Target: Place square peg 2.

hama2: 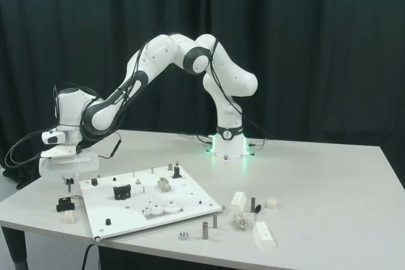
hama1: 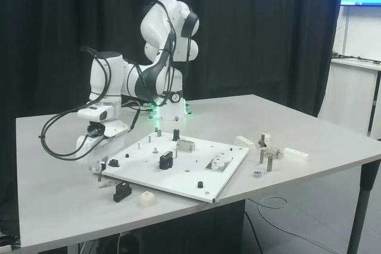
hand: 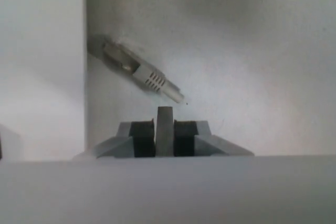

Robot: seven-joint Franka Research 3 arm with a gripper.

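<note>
Now | claw: closed on square peg | peg upright between fingers

The white arm reaches low toward the table's left side; the gripper points straight down, fingers clamped on something thin.

Grey table, white board on it, loose small parts beside

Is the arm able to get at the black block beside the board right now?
Probably: the black block lies close with nothing between, but the end effector is shut on a grey peg.
</note>
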